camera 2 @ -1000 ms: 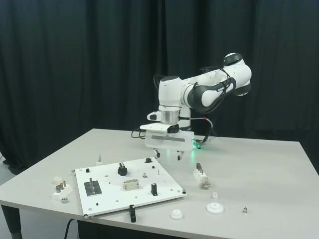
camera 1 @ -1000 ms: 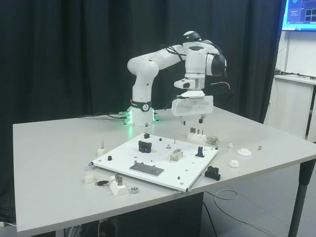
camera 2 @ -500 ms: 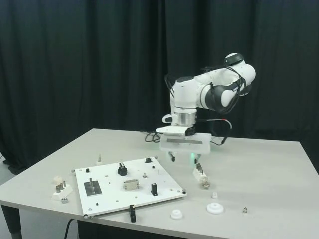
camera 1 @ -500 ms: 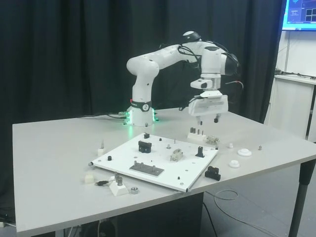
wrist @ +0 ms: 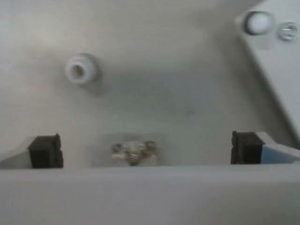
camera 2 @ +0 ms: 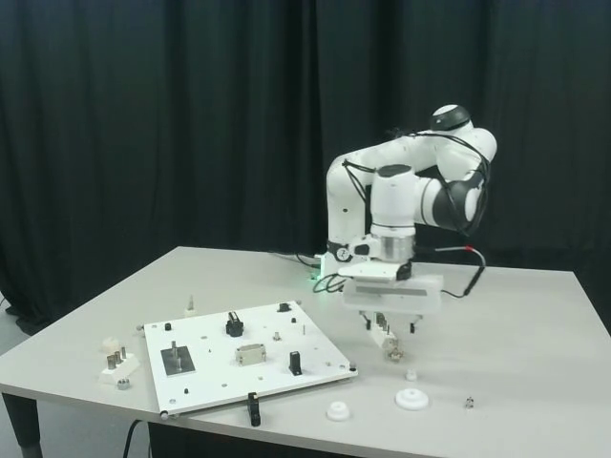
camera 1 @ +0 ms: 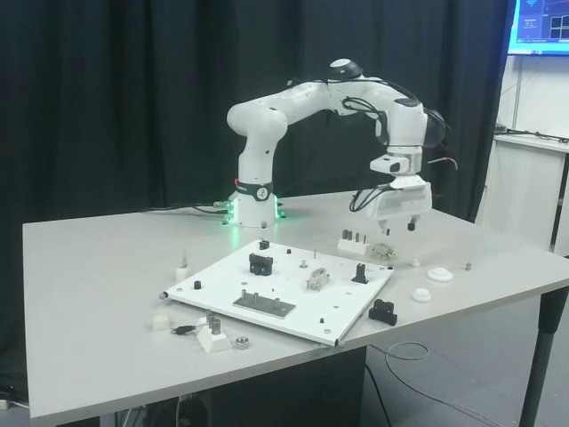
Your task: Pick small gear.
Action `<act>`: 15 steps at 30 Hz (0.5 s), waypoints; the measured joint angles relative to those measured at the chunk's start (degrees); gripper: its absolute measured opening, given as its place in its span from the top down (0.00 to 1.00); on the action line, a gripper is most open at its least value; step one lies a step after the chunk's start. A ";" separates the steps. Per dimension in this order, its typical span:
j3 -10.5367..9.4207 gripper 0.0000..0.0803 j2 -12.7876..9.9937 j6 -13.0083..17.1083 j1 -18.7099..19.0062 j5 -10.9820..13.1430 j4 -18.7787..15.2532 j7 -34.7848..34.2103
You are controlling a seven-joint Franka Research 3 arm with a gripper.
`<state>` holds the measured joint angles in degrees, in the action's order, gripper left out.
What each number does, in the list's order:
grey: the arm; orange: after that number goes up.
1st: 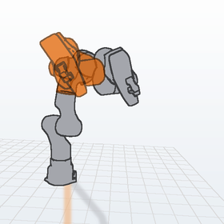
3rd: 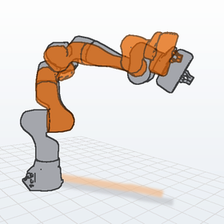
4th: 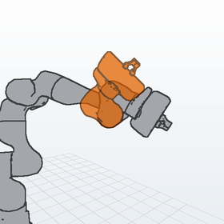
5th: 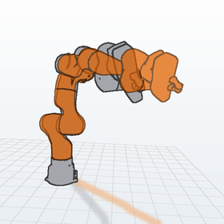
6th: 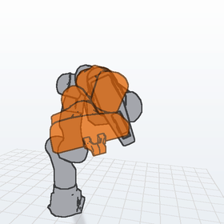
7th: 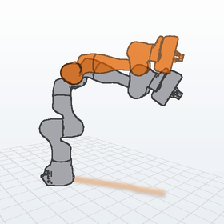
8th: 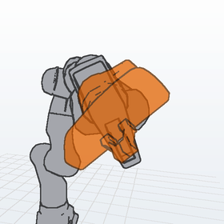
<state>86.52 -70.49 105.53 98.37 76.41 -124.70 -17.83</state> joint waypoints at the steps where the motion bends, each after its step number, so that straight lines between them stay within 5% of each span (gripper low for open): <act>1: -0.50 0.00 0.00 0.42 0.21 0.03 0.28 -0.70; 15: -5.36 0.00 -0.01 4.80 1.51 0.46 2.85 -8.15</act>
<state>81.16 -70.49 110.33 99.88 76.87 -121.85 -25.98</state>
